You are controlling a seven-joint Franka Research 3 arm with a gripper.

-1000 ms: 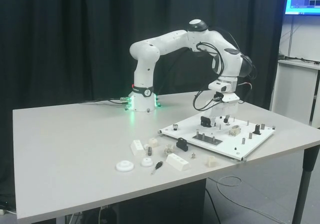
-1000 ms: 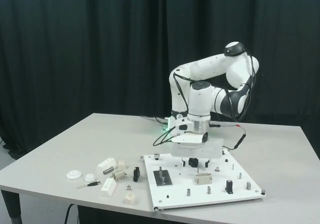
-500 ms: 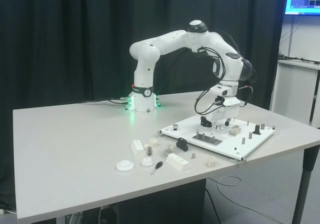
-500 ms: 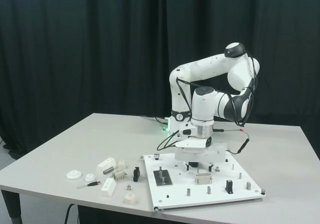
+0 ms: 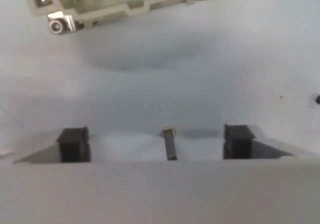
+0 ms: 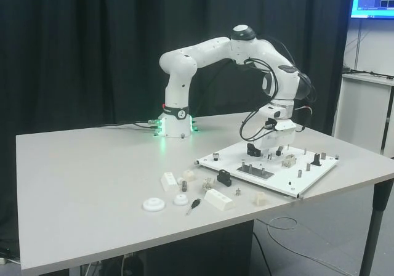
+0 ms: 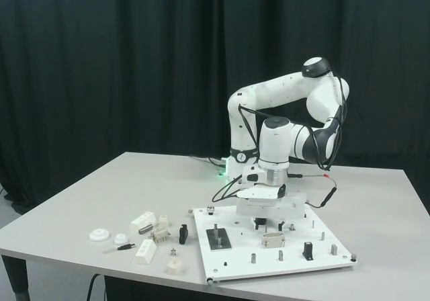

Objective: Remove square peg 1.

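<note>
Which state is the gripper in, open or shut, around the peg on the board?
Open. In the wrist view the black fingertips stand apart on either side of the upright peg, with a gap between each and it.

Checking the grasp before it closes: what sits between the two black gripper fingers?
In the wrist view, a thin upright peg stands on the white board, midway between the open gripper's fingers, touching neither.

The first room view stands off from one corner of the worktop [image 6: 92, 183], well back, taking in the whole arm [image 6: 246, 54]. The second room view faces the worktop's long edge, equally far. Both share arm and board [image 7: 282, 257]. The wrist view looks close down onto the board [image 5: 200, 84].
</note>
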